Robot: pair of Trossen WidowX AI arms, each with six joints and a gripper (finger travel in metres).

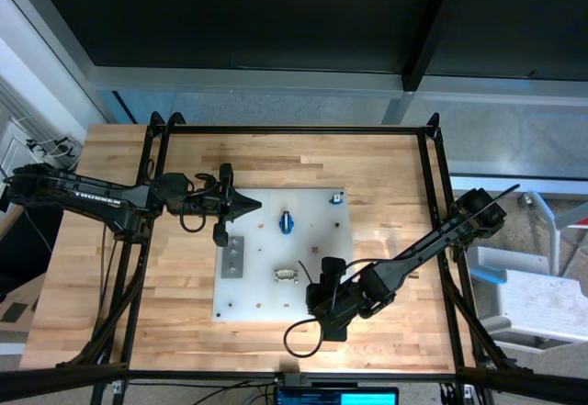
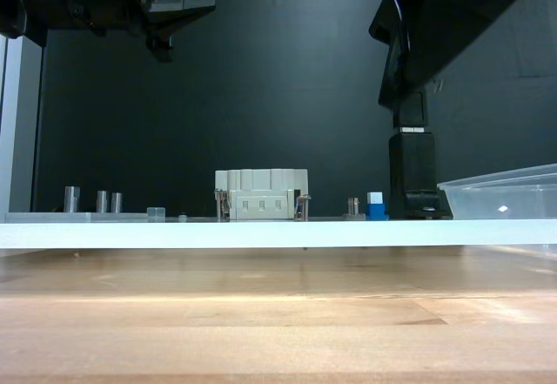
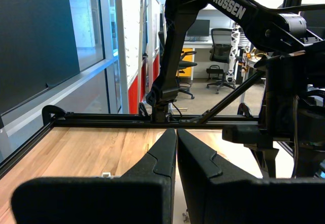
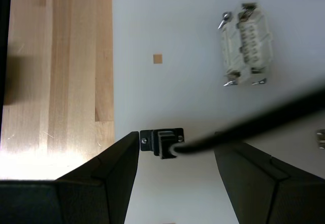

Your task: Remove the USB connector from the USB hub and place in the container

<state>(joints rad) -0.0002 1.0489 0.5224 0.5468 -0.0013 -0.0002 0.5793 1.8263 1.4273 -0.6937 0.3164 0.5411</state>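
We set our right gripper, fingers apart, astride the tiny black USB hub at the white square board's near edge to pull its plugged-in thin black cable; our left gripper, fingers together, hangs above the left edge.

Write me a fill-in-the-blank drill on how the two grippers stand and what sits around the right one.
1. The left gripper, held high in the air, has its jaws ___.
2. The right gripper has its jaws ___, one on each side of the USB hub.
3. The USB connector leading out of the hub is a thin cable coloured ___.
4. The beige connector lies on the ___ board.

Missing words: shut; open; black; white.
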